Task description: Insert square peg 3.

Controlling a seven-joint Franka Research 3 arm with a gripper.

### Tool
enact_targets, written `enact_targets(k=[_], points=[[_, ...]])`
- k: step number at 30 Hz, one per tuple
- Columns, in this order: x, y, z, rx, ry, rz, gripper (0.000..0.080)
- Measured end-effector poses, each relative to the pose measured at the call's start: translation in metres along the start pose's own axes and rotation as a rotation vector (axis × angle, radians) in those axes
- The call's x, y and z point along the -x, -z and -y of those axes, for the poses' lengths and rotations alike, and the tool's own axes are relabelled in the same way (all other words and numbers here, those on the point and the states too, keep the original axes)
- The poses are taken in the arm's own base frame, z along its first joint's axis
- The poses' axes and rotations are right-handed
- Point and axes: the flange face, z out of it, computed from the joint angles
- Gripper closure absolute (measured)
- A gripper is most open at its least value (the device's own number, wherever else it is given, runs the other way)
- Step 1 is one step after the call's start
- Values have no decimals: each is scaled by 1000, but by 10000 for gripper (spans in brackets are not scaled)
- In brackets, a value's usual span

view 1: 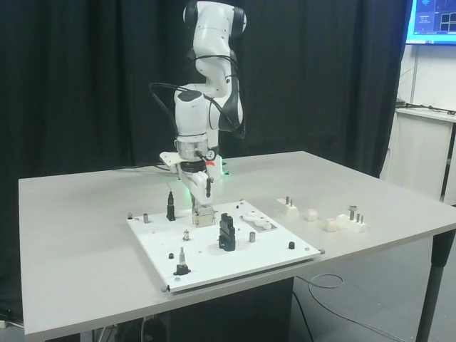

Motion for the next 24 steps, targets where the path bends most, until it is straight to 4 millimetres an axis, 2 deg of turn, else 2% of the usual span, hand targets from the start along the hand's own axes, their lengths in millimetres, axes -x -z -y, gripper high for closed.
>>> enact_targets(k=[24], points=[[2,-1,1,-14,14,0,688]])
